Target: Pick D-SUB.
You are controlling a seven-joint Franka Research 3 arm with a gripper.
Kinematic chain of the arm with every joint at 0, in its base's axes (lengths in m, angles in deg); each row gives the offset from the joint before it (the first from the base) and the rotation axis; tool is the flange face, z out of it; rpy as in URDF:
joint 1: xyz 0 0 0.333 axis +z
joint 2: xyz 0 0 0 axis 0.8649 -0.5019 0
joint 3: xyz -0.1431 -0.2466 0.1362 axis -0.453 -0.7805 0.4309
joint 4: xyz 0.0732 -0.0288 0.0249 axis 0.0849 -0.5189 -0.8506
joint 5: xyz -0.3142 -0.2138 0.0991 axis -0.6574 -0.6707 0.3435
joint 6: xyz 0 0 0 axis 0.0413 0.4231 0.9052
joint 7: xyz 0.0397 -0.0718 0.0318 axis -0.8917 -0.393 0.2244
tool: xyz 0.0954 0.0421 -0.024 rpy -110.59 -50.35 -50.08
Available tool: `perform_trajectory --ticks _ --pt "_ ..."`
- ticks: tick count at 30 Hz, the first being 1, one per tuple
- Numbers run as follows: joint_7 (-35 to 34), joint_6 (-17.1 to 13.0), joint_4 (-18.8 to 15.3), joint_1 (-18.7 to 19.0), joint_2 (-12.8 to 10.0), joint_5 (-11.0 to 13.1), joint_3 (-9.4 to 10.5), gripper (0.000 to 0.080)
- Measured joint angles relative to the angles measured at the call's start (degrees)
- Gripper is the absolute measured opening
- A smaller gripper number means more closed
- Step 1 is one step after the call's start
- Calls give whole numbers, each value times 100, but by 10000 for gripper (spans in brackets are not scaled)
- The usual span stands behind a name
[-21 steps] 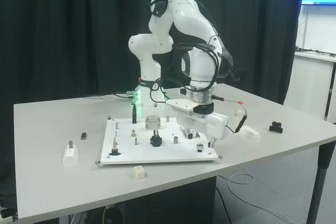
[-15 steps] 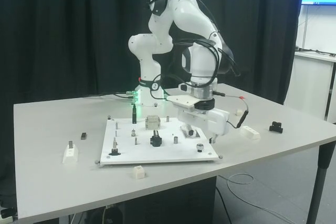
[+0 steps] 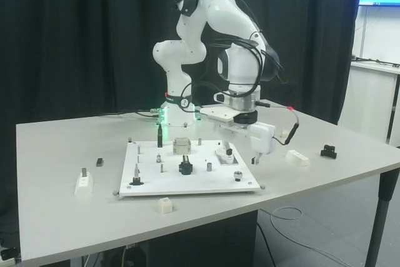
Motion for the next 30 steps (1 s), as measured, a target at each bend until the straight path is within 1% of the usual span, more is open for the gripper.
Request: perform_trajectory --ticks 12,30 --pt "37 174 0 2 113 -30 -36 800" --pt "57 281 0 3 201 -30 -54 800"
